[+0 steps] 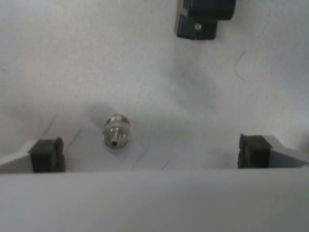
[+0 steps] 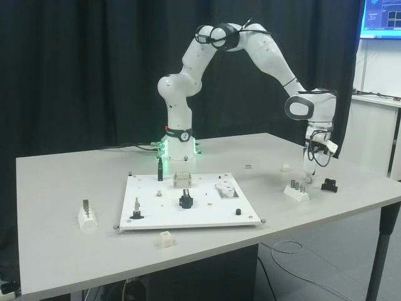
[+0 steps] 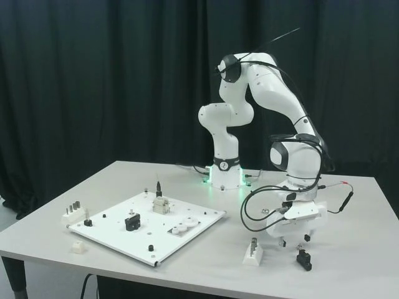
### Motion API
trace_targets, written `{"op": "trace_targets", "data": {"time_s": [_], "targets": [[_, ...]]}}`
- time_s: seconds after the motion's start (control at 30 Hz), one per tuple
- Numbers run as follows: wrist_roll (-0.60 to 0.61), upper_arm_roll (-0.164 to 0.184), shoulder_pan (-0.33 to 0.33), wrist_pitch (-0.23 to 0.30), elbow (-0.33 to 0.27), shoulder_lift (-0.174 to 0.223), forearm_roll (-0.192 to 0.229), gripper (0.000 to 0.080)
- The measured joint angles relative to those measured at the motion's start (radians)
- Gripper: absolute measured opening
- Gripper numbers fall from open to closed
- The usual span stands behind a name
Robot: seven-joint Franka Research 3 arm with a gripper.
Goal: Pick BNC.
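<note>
The BNC connector [image 1: 116,131], a small metal cylinder with a centre pin, shows end-on in the wrist view on the pale surface. My gripper [image 1: 150,153] hangs above it, open, with nothing between the black fingertips [image 1: 47,155]. The connector lies off-centre, nearer one fingertip. In the first room view the gripper [image 2: 309,173] hovers low over the table's right part, just beside a small white holder [image 2: 296,191] with upright metal parts. In the second room view the gripper [image 3: 294,240] sits between that holder [image 3: 253,255] and a black part [image 3: 303,260].
A black part [image 1: 203,19] lies on the table close to the gripper, and it shows too as a black part [image 2: 329,184]. The white board [image 2: 188,202] with mounted parts fills the table's middle. A white holder [image 2: 88,217] and a small white block [image 2: 166,238] lie at the left front.
</note>
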Motion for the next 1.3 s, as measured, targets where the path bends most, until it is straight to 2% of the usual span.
{"op": "trace_targets", "data": {"time_s": [0.13,0.6,1.07,1.1,1.27,1.3], "targets": [[0.000,-0.010,0.008,0.004,0.003,0.010,0.000,0.0800],[0.000,-0.010,0.016,0.021,0.014,0.039,0.000,0.0800],[0.001,-0.013,0.038,0.032,0.015,0.050,-0.001,0.0800],[0.001,-0.013,0.039,0.032,0.015,0.051,-0.001,0.0705],[0.008,-0.015,0.042,0.033,0.016,0.053,-0.001,0.0705],[0.009,-0.016,0.043,0.033,0.016,0.053,-0.001,0.0543]]}}
